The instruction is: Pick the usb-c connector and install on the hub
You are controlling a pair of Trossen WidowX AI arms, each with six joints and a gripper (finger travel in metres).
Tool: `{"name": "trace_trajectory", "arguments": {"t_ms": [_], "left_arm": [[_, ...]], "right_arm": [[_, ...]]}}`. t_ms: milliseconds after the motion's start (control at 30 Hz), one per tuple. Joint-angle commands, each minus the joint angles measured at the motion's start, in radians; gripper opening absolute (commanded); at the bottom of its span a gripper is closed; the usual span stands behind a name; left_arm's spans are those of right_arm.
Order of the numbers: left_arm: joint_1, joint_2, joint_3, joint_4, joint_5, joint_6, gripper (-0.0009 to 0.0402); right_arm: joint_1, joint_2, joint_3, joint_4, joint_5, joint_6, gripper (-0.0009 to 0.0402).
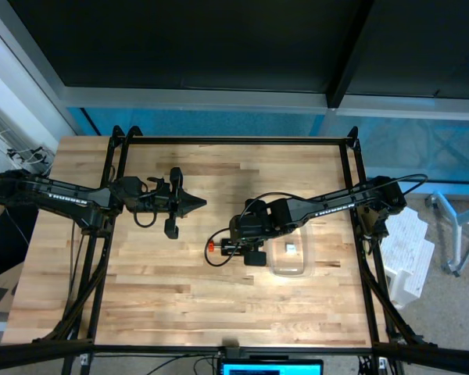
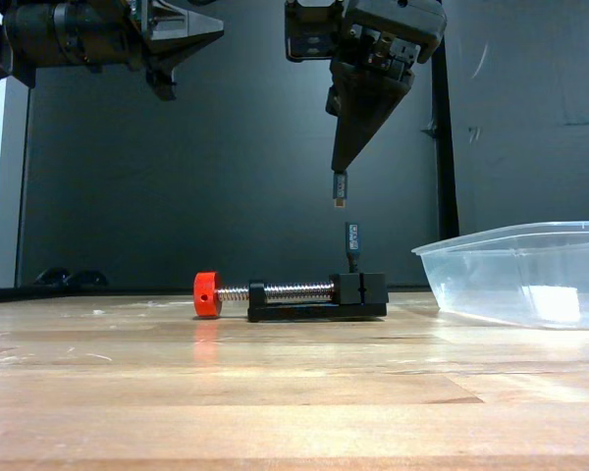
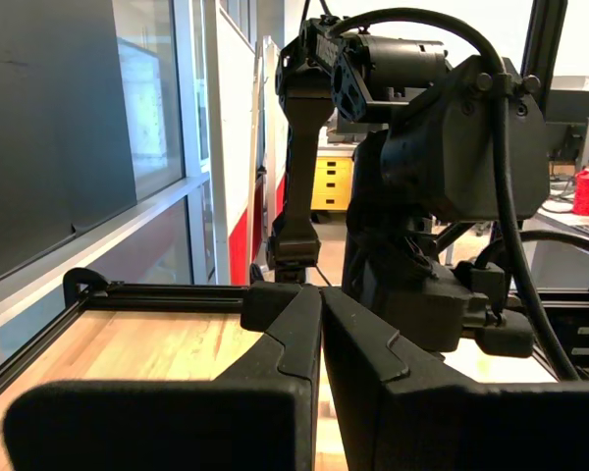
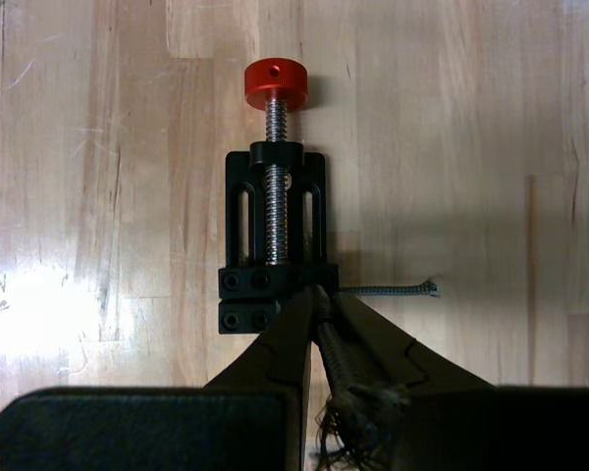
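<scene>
My right gripper (image 2: 341,169) points straight down, shut on the usb-c connector (image 2: 341,189), whose metal tip hangs out below the fingertips. The connector sits a short gap above the hub (image 2: 352,245), a small dark piece standing upright in a black vise (image 2: 314,294); it is clear of the hub. In the right wrist view the right gripper (image 4: 317,296) grips a braided cable (image 4: 336,363) over the vise's jaw end (image 4: 275,294). High above the table's left side, my left gripper (image 1: 202,203) is shut on nothing, as the left wrist view shows (image 3: 321,294).
The vise has a red knob (image 2: 207,294) on a threaded screw pointing left. A clear plastic container (image 2: 515,275) stands just right of the vise, with a small white item inside (image 1: 291,248). A thin grey braided strip (image 4: 393,288) sticks out beside the vise jaws.
</scene>
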State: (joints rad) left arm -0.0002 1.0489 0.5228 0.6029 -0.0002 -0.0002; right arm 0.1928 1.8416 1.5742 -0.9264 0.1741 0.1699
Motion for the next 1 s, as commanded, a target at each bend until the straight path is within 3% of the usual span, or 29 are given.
{"name": "trace_trajectory", "arguments": {"t_ms": [33,1000], "left_arm": [[0.000,0.000,0.000,0.000,0.000,0.000,0.0000],[0.000,0.000,0.000,0.000,0.000,0.000,0.0000]], "right_arm": [[0.004,0.001,-0.001,0.000,-0.002,-0.002,0.0000],[0.011,0.000,-0.044,0.023,-0.018,0.024,0.0000]]}}
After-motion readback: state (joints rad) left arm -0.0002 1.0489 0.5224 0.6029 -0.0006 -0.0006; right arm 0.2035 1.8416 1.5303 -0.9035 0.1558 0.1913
